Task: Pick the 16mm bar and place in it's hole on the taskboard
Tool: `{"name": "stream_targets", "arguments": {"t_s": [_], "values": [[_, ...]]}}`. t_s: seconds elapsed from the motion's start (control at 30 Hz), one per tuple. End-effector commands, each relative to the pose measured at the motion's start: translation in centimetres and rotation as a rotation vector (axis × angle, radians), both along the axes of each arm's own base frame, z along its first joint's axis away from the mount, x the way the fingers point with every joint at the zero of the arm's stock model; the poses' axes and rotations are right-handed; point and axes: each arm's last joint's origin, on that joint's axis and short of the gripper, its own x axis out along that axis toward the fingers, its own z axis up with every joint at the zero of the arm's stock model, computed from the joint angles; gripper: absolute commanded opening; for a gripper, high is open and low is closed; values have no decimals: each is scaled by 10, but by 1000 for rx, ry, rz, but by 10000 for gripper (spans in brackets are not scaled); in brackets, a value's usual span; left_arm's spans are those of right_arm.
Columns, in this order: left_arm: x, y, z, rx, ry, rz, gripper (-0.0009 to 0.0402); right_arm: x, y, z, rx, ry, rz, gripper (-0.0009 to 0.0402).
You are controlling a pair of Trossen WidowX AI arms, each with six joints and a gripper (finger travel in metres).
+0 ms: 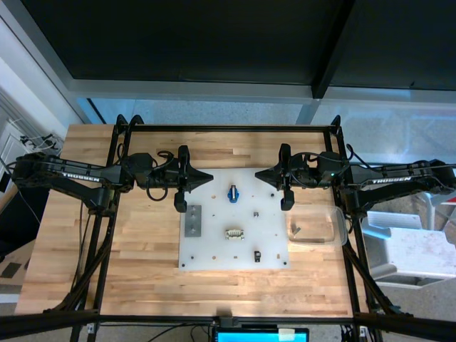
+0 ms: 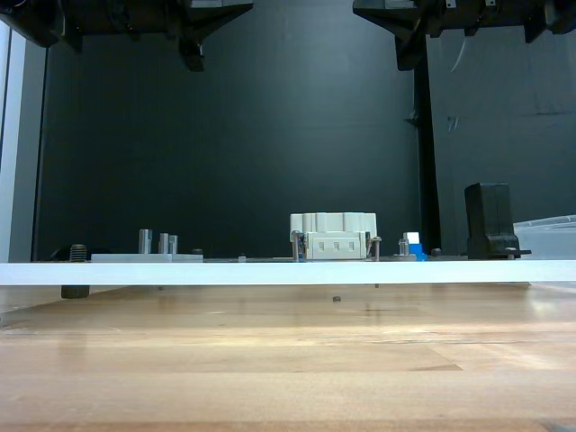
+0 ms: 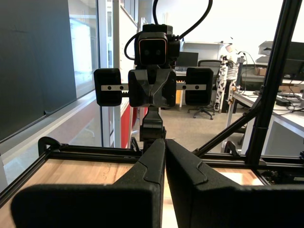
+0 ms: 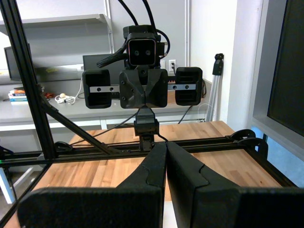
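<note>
Above the far edge of the white taskboard [image 1: 214, 249], the left gripper [image 1: 208, 177] and right gripper [image 1: 261, 175] face each other well apart, each with fingers pressed together and holding nothing. Open air separates both from the board below. "TROSSEN" is printed on each arm. Metal pegs [image 2: 145, 241] stand upright in a grey block [image 1: 193, 219] at the board's left edge; which is the 16mm bar cannot be told. A clear bin [image 1: 340, 228] sits just beside the right edge.

Closed left end effector [image 3: 165, 148] faces the right end effector [image 3: 153, 91].
</note>
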Motion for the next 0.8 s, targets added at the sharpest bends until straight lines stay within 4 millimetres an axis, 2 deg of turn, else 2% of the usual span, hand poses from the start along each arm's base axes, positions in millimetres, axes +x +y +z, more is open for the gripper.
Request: {"name": "stream_targets", "arguments": {"t_s": [0.03,0.63,0.8], "values": [[0,0,0,0,0,0,0,0,0,0,0,0,1,0],[0,0,0,0,0,0,0,-1,1,0,34,15,28,0],[0,0,0,0,0,0,0,-4,-1,5,31,234,-40,0]]}}
